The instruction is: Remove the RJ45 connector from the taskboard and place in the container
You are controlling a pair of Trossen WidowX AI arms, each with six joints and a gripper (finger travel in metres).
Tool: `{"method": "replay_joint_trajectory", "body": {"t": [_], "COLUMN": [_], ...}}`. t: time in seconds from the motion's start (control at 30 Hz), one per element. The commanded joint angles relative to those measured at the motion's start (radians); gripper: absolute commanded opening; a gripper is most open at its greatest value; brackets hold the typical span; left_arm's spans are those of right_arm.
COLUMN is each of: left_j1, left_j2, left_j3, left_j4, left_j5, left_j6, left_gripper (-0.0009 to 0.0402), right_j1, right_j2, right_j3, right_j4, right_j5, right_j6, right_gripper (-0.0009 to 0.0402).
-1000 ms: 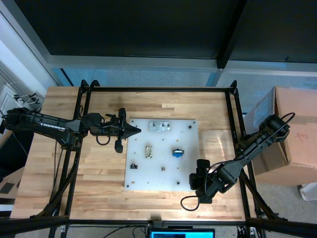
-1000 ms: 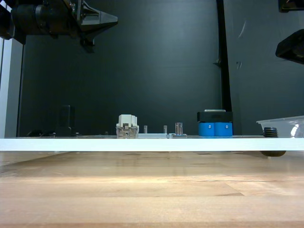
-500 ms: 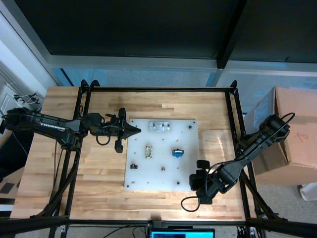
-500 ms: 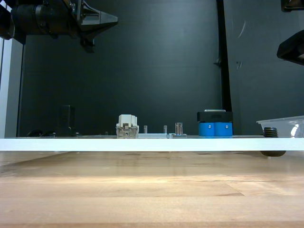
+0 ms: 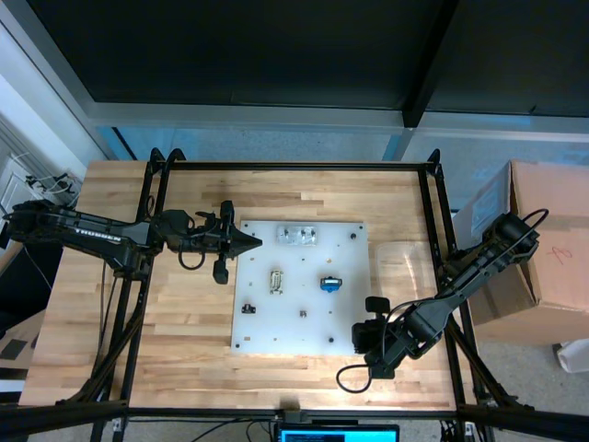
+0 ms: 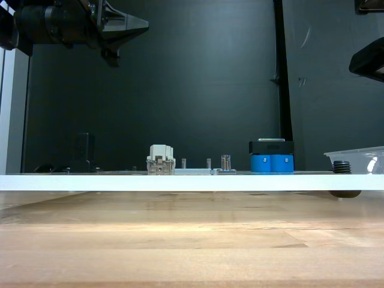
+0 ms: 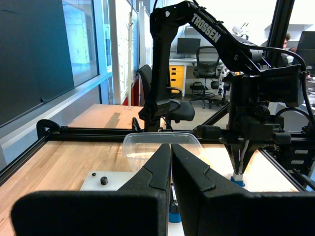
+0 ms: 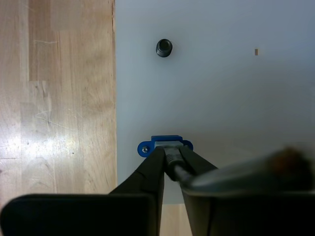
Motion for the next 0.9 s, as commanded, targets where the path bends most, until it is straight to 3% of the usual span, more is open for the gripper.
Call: {"method": "replay_joint_trajectory", "body": {"t": [0.03,0.57,0.9], "left_j1": [0.000,0.000,0.000], "left_j2": [0.000,0.000,0.000], "left_j3": [0.000,0.000,0.000], "left_j4": [0.000,0.000,0.000], "left_j5": [0.000,0.000,0.000], "left_j6": [0.000,0.000,0.000], "left_gripper": [0.0000,0.0000,0.0000], "right_j1": [-0.001,-0.005,-0.036], "right_j2": [-0.003,-0.055,-0.117], "right_j3": [0.000,0.005,0.106], "right_j4": [0.002,-0.024,-0.159], "right_j5": [-0.003,0.004,0.019], "right_j6": [-0.003,-0.002,-0.003], "right_gripper": [-0.0003,0.0000,0.0000]}}
